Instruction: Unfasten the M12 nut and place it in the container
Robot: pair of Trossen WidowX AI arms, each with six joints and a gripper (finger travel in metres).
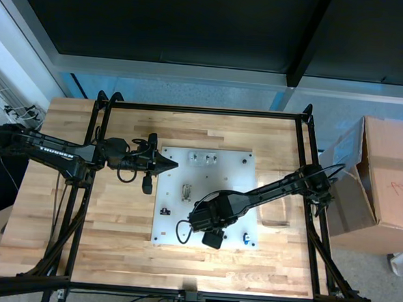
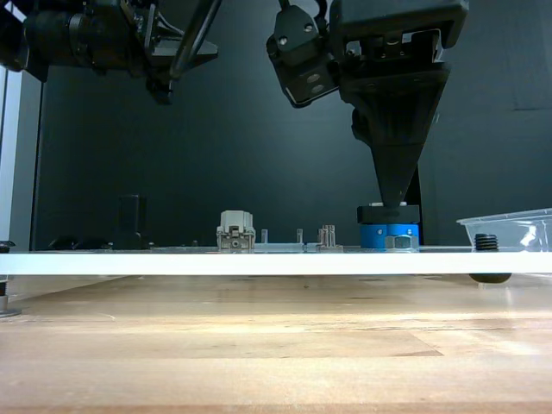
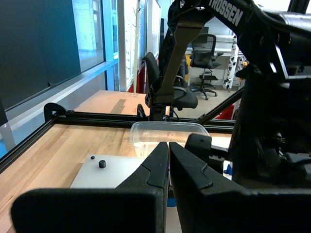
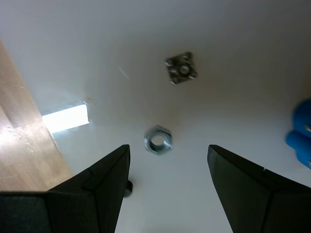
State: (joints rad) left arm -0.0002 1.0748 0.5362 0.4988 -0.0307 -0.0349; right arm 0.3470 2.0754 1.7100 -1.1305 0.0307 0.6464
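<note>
Silver on white: your M12 nut [image 4: 158, 140] lies flat and free on the white board [image 4: 233, 58], off its stud [image 2: 486, 242], whose black ribs stand bare in the low view. It is not in the container [image 1: 274, 222], which sits off the board's right edge, well apart from where the nut rests.

Your right gripper [image 4: 167, 148] hangs over the board, pointing down, its fingers spread wide with the nut in the gap between them. It has hold of nothing. The nut sits a little nearer one finger than the other. Your left gripper [image 3: 168, 148] is up at the board's far left edge, fingers pressed together on nothing, well away from the work.

What I would watch from here is the pick-up.

- **Skating:** the nut is thin and lies flat, so there is little side wall to squeeze. If you close too high, the fingers will likely pass over it or nip only its top edge.
- **Off-centre close:** one finger would reach it first and could push it along the smooth board — toward the blue fitting [image 4: 301, 133], perhaps — rather than trap it.
- **Coming down too hard:** the fingertips may jam on the board before they close.
- **The carry:** a weak pinch on the nut's corners could let it drop short of the container, and a low approach might knock that light, clear tray aside.
</note>
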